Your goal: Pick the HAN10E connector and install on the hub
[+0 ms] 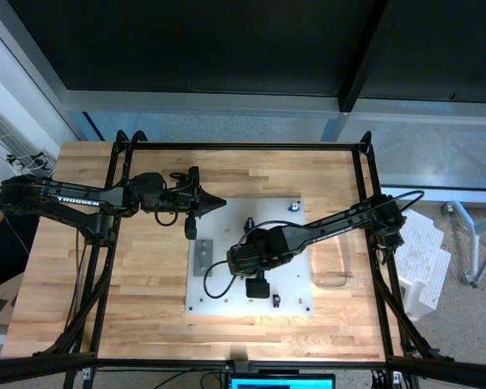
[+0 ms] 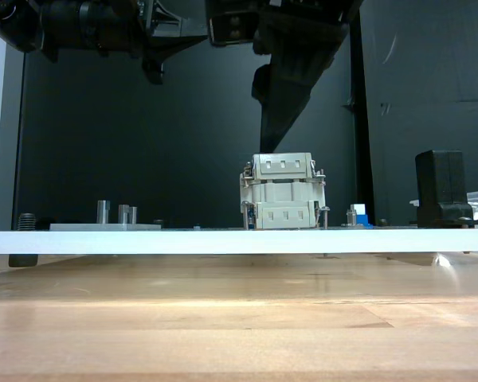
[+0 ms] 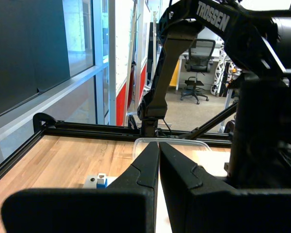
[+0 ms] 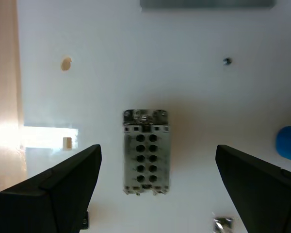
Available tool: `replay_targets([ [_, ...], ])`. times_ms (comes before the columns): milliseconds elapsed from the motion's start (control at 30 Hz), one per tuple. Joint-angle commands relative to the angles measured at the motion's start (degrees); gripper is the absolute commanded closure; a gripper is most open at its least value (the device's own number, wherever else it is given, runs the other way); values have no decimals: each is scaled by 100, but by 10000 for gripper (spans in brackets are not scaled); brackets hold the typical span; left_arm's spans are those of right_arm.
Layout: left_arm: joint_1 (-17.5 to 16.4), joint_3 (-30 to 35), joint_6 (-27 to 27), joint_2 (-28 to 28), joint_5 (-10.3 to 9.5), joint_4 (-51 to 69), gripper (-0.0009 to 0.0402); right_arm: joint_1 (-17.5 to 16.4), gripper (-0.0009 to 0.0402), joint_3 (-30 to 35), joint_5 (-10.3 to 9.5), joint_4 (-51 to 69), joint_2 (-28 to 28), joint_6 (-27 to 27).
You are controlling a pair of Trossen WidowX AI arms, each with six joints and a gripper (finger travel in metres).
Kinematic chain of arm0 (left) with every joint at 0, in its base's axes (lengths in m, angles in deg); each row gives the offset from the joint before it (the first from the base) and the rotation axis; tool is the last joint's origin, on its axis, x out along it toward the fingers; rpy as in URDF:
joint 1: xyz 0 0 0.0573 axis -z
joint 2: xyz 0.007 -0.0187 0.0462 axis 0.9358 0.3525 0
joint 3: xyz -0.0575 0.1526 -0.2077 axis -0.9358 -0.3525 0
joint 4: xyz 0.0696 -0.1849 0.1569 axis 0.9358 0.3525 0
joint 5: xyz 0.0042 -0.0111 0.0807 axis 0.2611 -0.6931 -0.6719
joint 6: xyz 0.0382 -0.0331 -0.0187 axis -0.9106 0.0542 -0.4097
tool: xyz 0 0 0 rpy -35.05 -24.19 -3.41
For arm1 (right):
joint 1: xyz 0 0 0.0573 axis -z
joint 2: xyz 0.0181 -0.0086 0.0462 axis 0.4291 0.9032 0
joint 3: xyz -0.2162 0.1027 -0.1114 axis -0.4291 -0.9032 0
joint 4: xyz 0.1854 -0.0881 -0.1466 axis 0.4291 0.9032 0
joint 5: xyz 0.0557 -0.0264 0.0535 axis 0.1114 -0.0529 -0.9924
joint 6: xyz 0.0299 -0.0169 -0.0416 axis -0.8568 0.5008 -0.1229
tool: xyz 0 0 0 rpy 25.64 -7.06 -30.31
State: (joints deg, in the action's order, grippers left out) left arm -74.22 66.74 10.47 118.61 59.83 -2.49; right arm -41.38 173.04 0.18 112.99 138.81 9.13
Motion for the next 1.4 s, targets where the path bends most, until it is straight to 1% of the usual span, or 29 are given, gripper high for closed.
replay_targets([
  [33,0,2,-2,0,0,0,393,-2,60,-195,-4,-24,-273,37],
  [133,0,2,-2,0,2,-2,393,-2,60,-503,2,-98,-592,98],
  [267,0,2,-2,0,2,0,393,-2,60,-1027,59,-415,-1088,138],
  [433,0,2,-2,0,2,0,393,2,65,-1668,219,-920,-1744,181],
  [467,-2,2,-2,0,0,0,393,17,70,-1794,332,-1069,-1893,205],
  [500,-2,2,-2,0,2,0,393,33,77,-1923,400,-1235,-2055,243],
  [567,0,2,-2,0,2,0,393,107,94,-2214,444,-1628,-2365,361],
  [967,-2,2,-2,0,2,0,393,957,238,-4006,372,-4398,-4393,1250],
  [1000,-2,2,-2,0,2,0,393,1040,250,-4133,330,-4586,-4538,1309],
  [1033,0,2,-2,0,2,-2,393,1134,262,-4271,216,-4780,-4686,1360],
  [1133,0,2,-2,0,2,-2,393,1460,301,-4664,-205,-5362,-5073,1357],
  [1200,-2,2,-2,0,2,0,393,1646,328,-4927,-365,-5748,-5285,1362],
  [1300,-2,2,-2,0,2,-2,393,1823,366,-5331,-372,-6352,-5547,1368],
  [1400,0,2,-2,0,0,0,393,1869,397,-5744,-369,-7031,-5727,1388],
])
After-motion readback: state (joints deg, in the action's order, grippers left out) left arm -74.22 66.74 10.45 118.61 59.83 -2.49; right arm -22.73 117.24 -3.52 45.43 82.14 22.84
